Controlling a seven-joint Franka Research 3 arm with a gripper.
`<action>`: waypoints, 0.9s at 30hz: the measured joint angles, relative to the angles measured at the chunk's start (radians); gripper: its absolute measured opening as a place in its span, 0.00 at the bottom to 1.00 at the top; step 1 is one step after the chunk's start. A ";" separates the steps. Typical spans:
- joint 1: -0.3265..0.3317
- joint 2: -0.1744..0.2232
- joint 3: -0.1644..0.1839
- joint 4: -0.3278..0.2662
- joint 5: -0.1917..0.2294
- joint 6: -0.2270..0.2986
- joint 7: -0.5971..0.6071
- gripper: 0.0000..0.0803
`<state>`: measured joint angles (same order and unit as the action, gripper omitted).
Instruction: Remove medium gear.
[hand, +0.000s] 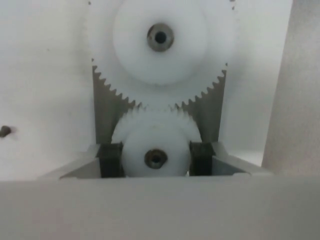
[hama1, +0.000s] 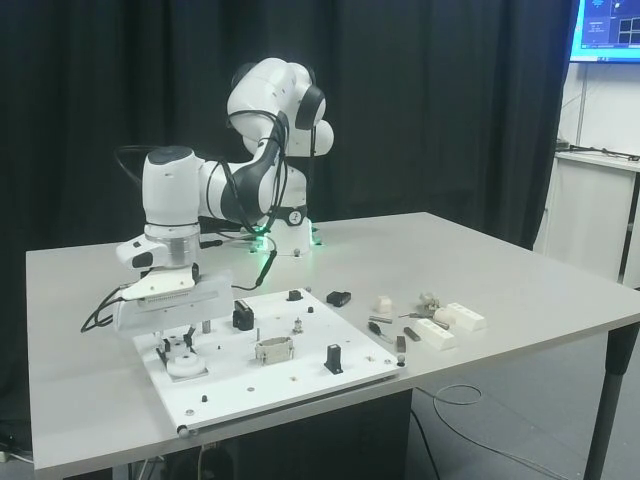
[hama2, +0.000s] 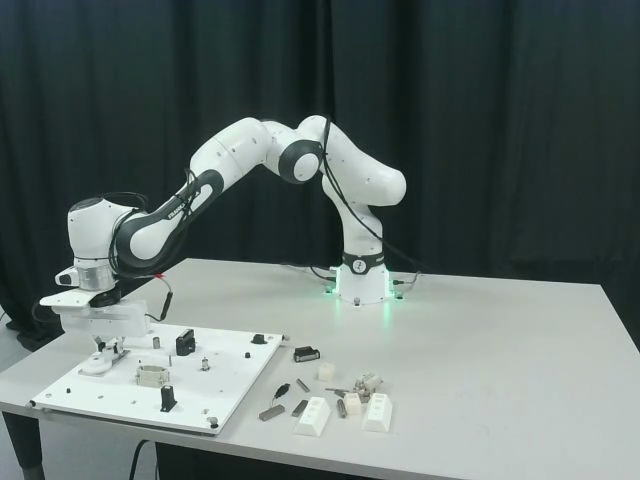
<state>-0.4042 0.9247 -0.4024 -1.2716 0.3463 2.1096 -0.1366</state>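
Note:
In the wrist view the white medium gear (hand: 156, 145) sits on its peg, its teeth meshed with the large white gear (hand: 160, 45) beside it. My gripper (hand: 156, 161) is down over the medium gear, and the black fingers (hand: 111, 160) press against both sides of its raised hub. In the room views the gripper (hama1: 178, 340) (hama2: 108, 347) stands low over the gears (hama1: 185, 362) (hama2: 97, 364) at the corner of the white board (hama1: 300, 375) (hama2: 120, 405). The medium gear itself is hidden there by the hand.
Several small black and grey fittings (hama1: 243, 316) (hama2: 185, 341) stand on the board. Loose white blocks (hama1: 455, 318) (hama2: 312, 415) and small parts lie on the grey table (hama1: 480, 270) beside the board. The board's edge lies near the table's front edge.

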 joint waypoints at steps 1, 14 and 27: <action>0.000 0.000 0.000 0.000 0.000 0.000 0.000 0.35; 0.006 -0.016 -0.016 0.013 0.009 -0.041 0.008 0.35; 0.030 -0.041 -0.054 0.020 0.019 -0.098 0.008 0.35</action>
<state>-0.3746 0.8841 -0.4563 -1.2512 0.3658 2.0117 -0.1290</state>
